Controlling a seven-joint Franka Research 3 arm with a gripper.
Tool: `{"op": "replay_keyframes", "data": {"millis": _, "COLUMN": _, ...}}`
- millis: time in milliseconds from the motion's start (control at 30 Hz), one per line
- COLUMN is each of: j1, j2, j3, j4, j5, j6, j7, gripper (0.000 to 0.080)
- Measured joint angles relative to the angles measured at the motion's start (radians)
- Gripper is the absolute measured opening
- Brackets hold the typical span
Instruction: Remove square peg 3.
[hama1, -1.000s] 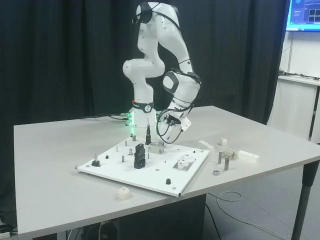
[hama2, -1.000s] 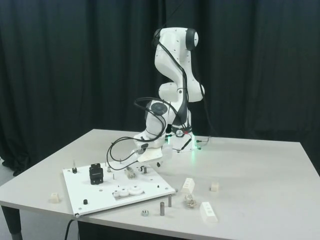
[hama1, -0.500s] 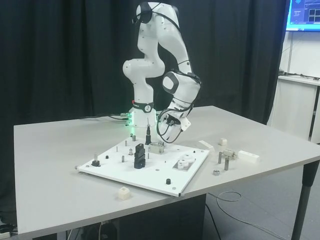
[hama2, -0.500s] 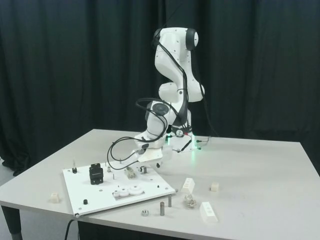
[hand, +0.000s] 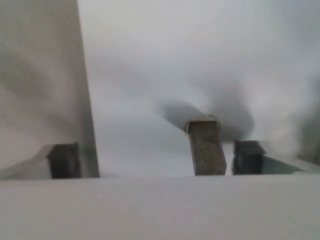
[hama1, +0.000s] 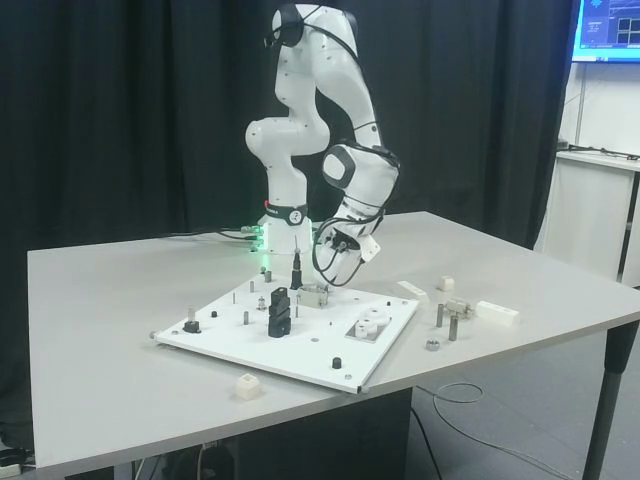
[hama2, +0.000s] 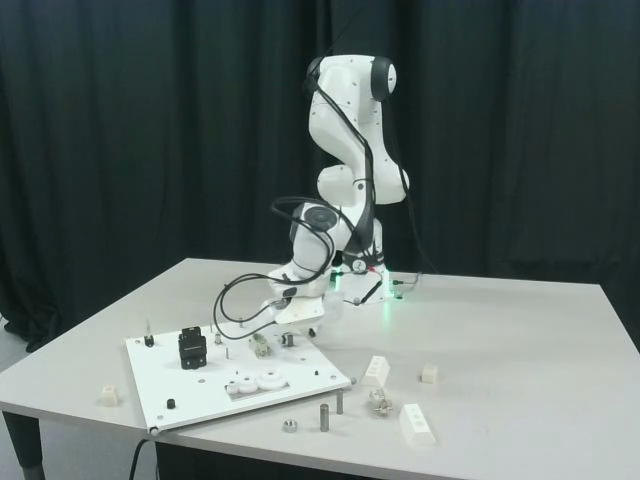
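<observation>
Square peg 3, a grey square-section post, stands upright on the white board.

The arm is glossy white all over, built of rounded, bulging shells with black rings at the joints. A black cable runs down its side, and more black cable loops loose near the wrist. A green light glows at the base, above a black collar.
</observation>
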Motion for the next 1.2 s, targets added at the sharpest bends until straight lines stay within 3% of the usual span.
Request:
{"op": "replay_keyframes", "data": {"millis": 133, "j1": 0.0, "j2": 0.003, "j3": -0.006, "j4": -0.002, "j5": 0.0, "j6": 0.012, "j7": 0.0, "gripper": 0.08}}
{"op": "replay_keyframes", "data": {"millis": 167, "j1": 0.0, "j2": 0.004, "j3": -0.008, "j4": -0.002, "j5": -0.001, "j6": 0.015, "j7": 0.0, "gripper": 0.0491}}
{"op": "replay_keyframes", "data": {"millis": 433, "j1": 0.0, "j2": 0.008, "j3": -0.032, "j4": 0.0, "j5": -0.02, "j6": 0.058, "j7": -0.002, "gripper": 0.0491}}
{"op": "replay_keyframes", "data": {"millis": 467, "j1": 0.0, "j2": 0.009, "j3": -0.035, "j4": 0.0, "j5": -0.023, "j6": 0.063, "j7": -0.003, "gripper": 0.0329}}
{"op": "replay_keyframes", "data": {"millis": 500, "j1": 0.0, "j2": 0.01, "j3": -0.038, "j4": 0.0, "j5": -0.026, "j6": 0.069, "j7": -0.004, "gripper": 0.0329}}
{"op": "replay_keyframes", "data": {"millis": 533, "j1": 0.0, "j2": 0.01, "j3": -0.04, "j4": 0.0, "j5": -0.029, "j6": 0.073, "j7": -0.006, "gripper": 0.0145}}
{"op": "replay_keyframes", "data": {"millis": 1200, "j1": 0.0, "j2": 0.01, "j3": -0.04, "j4": 0.0, "j5": -0.029, "j6": 0.074, "j7": -0.018, "gripper": 0.0117}}
